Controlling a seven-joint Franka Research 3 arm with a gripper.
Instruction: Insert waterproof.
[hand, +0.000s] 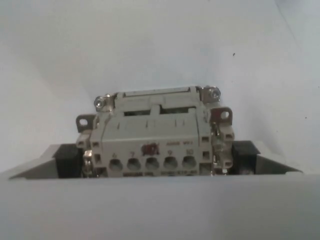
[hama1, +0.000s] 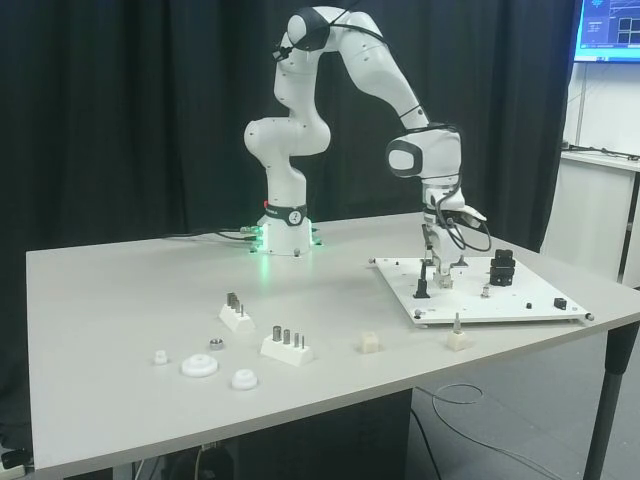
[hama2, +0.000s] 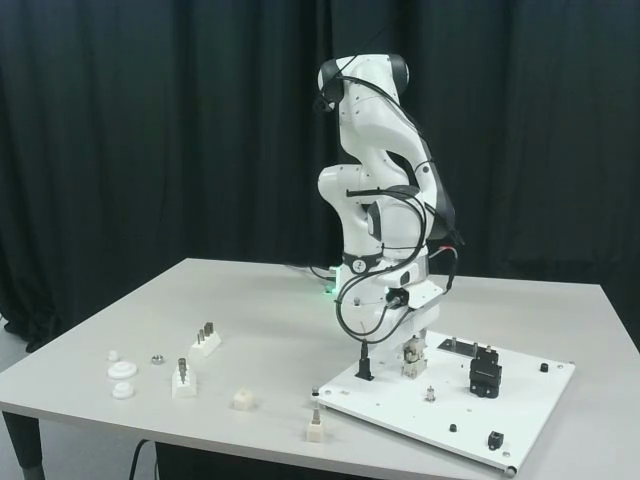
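Wrist view: tool (hand: 159, 172) clamped on the waterproof connector (hand: 155, 135).
Left of the tool, bare grey worktop (hama1: 120, 290) lies open; directly below it sits the white board (hama1: 520, 300), whose edges stay well clear; a black fixture (hama1: 502, 268) stands near, rightward.

I see the waterproof connector (hand: 157, 134) straight below my wrist: a pale grey, blocky plug with a stepped body. Its near face carries a row of five round sockets, each with a small number printed above it and a dark mark over the middle one. Metal brackets with screw heads sit at its upper corners, and small clips flank both sides. It stands upright, square to my view, on the white board (hama1: 520, 305). From the room, the connector (hama2: 413, 361) is a small pale block near the board's edge closest to my base.
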